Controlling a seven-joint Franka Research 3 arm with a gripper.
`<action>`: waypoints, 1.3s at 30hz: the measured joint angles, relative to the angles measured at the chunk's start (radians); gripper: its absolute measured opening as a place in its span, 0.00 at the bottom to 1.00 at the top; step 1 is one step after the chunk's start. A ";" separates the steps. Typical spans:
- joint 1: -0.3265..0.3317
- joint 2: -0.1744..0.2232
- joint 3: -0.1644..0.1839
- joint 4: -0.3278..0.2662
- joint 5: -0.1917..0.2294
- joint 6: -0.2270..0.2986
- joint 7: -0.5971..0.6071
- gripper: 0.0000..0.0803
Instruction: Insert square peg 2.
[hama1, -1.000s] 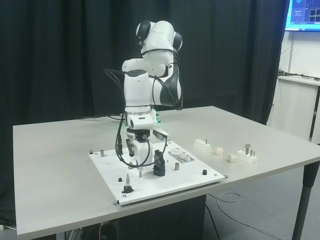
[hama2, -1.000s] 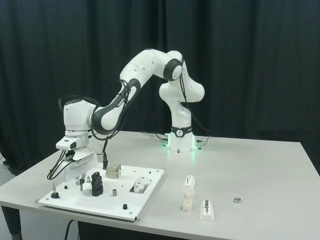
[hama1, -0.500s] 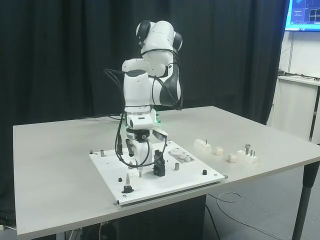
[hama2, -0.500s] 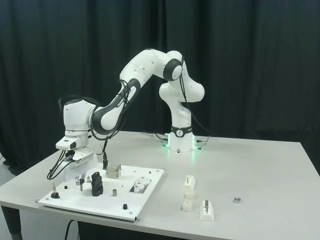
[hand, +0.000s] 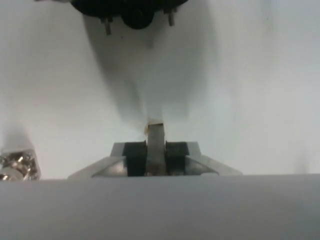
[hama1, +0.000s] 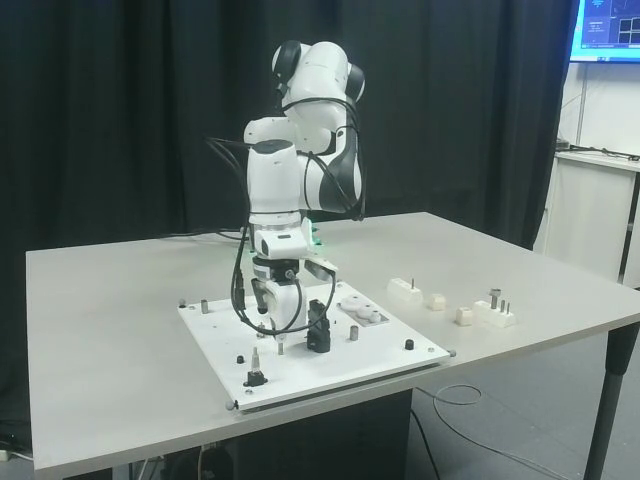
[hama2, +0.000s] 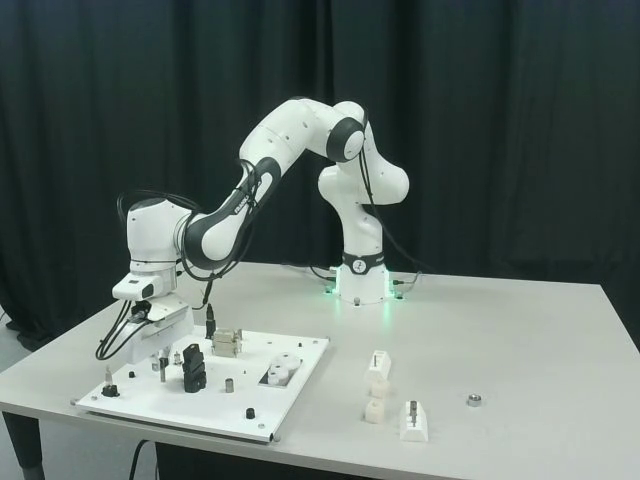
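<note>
The wrist view alone shows the grasp: the fingers (hand: 136, 159) are closed on a slim grey square peg (hand: 155, 147), one black pad on each side of it, and the peg's lower end sits right at the white board (hand: 250, 100), at a small mark there; whether it has entered a hole cannot be told. That view also shows one black fixture (hand: 131, 11) with two small metal pins at the far edge, and a shiny metal part (hand: 17, 166) to one side. The two room views do not show the peg in the grip; there the gripper (hama1: 271, 322) hangs low over the board (hama1: 380, 350), with the white arm (hama2: 290, 140) bent over from its base (hama2: 363, 285) at the back of the grey surface (hama2: 520, 340). On the board the second room view shows one black clamp-like block (hama2: 190, 366), one metal block (hama2: 226, 343), one white moulded piece (hama2: 283, 368), and one thin upright pin in a black foot (hama2: 108, 384) near the front corner. Off the board, on the surface, that view shows three small white blocks (hama2: 379, 365) and one small metal ring (hama2: 475, 400); the first room view shows four white pieces (hama1: 404, 290) in a row there.
</note>
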 joint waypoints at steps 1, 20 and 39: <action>0.000 0.000 0.000 0.000 0.000 0.000 -0.001 0.09; 0.000 0.003 0.000 0.000 0.004 0.003 0.009 0.09; 0.003 -0.003 -0.008 0.001 0.000 -0.001 0.011 0.09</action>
